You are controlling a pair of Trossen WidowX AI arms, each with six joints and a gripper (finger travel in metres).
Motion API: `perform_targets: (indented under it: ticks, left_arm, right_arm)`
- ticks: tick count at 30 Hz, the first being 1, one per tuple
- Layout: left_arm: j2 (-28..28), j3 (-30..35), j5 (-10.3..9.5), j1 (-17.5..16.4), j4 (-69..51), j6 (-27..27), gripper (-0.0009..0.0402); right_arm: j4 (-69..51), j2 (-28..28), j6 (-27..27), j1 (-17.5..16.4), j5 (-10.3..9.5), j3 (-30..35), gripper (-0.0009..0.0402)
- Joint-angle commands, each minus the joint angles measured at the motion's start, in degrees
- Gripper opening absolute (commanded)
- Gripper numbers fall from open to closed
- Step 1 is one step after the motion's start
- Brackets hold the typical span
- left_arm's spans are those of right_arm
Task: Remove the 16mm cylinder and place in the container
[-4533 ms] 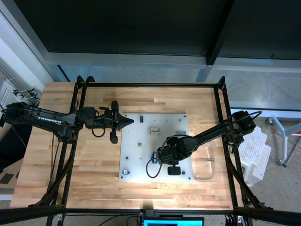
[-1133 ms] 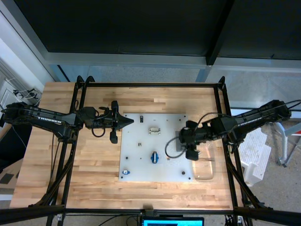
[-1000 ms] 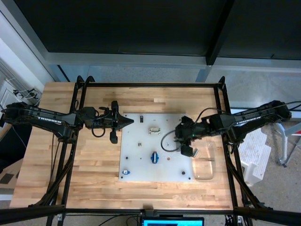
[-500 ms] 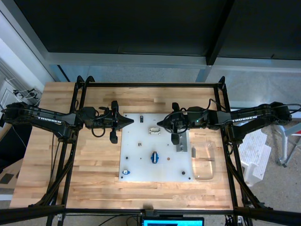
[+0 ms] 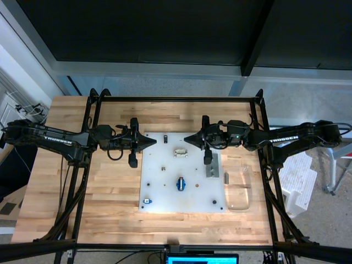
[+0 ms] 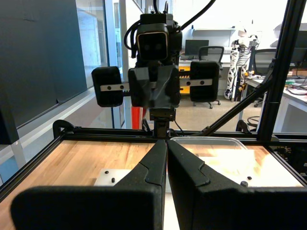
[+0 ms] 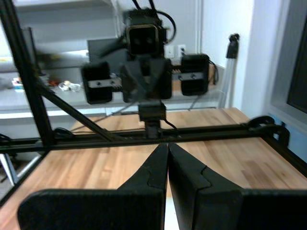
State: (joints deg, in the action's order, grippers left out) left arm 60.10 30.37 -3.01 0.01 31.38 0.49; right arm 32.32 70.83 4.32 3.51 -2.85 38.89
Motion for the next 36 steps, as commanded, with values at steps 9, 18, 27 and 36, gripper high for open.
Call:
perform_targets:
  ticks: [9, 18, 27, 36]
  left_arm:
    - [0.0, 0.0, 0.02, 0.0, 0.0, 0.0, 0.0]
    - [0.0, 0.0, 0.0, 0.0, 0.0, 0.0, 0.0]
    - [0.0, 0.0, 0.0, 0.0, 0.0, 0.0, 0.0]
    - [0.0, 0.0, 0.0, 0.0, 0.0, 0.0, 0.0]
  right_arm:
    - [0.7, -1.0, -0.2, -0.2, 0.33, -0.9, 0.0]
    - [1.4, -1.0, -0.3, -0.3, 0.22, -1.9, 0.0]
    - [1.6, -1.0, -0.3, -0.4, 0.24, -1.9, 0.0]
    - [1.4, -1.0, -0.3, -0.4, 0.24, -1.9, 0.0]
